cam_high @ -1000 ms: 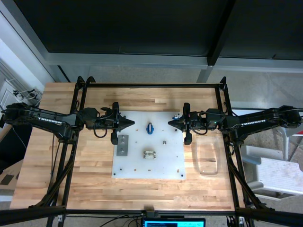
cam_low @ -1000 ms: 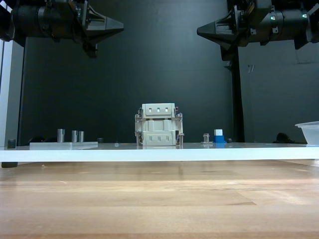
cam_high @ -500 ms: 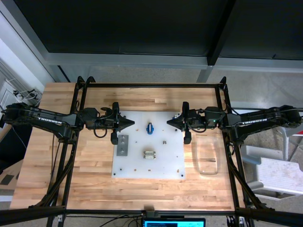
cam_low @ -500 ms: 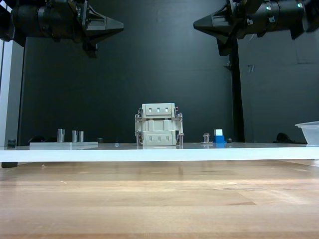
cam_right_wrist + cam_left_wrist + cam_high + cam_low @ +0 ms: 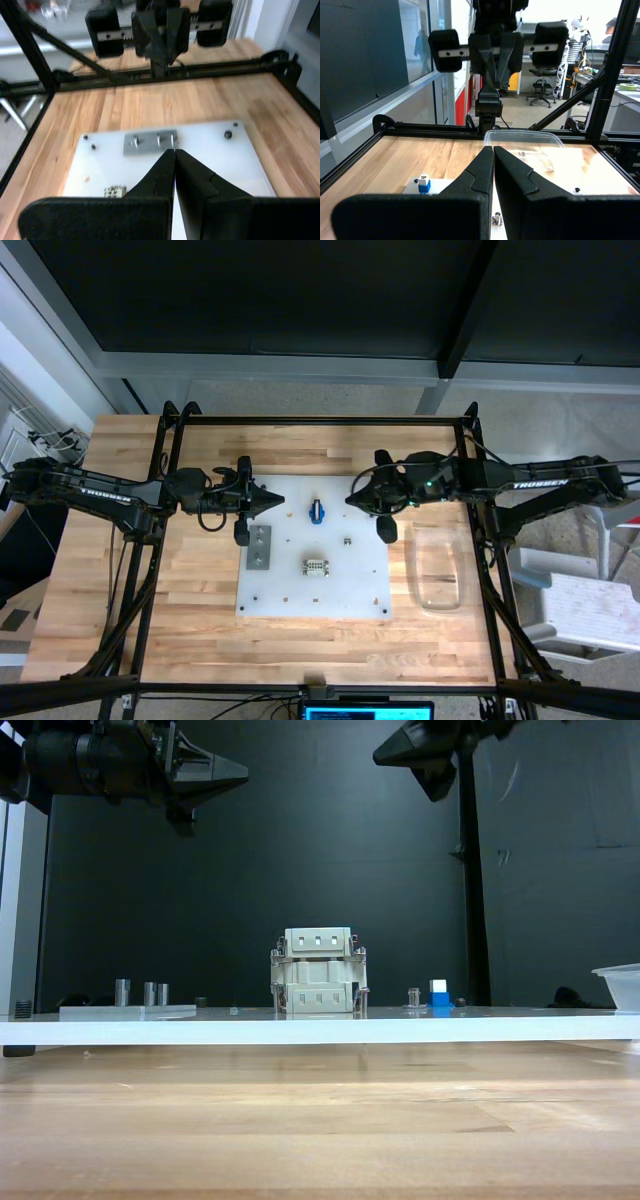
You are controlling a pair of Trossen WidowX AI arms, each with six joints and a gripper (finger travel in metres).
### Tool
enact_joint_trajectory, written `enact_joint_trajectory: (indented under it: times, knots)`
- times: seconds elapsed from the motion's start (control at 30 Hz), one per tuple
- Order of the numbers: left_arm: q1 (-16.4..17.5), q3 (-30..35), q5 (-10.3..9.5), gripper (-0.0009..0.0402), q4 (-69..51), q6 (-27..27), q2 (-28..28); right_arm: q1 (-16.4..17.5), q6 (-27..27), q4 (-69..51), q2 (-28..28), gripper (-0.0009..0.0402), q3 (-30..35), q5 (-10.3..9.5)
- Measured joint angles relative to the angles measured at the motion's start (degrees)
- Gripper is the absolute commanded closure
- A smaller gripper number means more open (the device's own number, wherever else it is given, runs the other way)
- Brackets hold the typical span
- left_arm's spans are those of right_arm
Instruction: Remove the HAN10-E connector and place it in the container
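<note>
We have the connector sitting upright near the middle of the white board, nearer the front edge than the blue piece and just right of the grey plate. The container lies on the wooden surface off the board's right side, with nothing visible in it.

Both arms hang high above the board. The left claw has its fingers pressed together and points inward over the board's far left part. The right claw is likewise closed, with the connector showing below and ahead of it in its wrist view.

The step in hand looks like the approach. We judge the right arm the natural one, since the container is on its side. To do it well, we should:

- Spread the fingers before descending.
- Centre them over the block's upper half, which seems seated in a latched base.
- Square them to its flat sides.
- Pull straight up to avoid jamming.
</note>
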Motion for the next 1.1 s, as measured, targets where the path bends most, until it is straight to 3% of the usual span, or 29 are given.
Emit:
enact_joint_trajectory:
  times: [0.27,0.77,0.93,1.1]
  knots:
    - [0.00,0.02,0.02,0.0393,0.00,0.00,0.00,2.14,-0.31,-19.17,10.91,0.0393,14.93,0.00]
    - [0.00,0.02,0.00,0.0393,0.00,0.02,0.00,6.05,1.09,-39.17,29.59,0.0393,35.12,0.13]
    - [0.00,0.02,0.00,0.0393,0.00,0.02,0.00,7.06,2.21,-43.93,34.29,0.0393,40.39,3.06]
    - [0.00,0.00,0.00,0.0393,0.00,0.00,0.00,7.69,4.33,-48.74,38.34,0.0393,45.05,3.06]
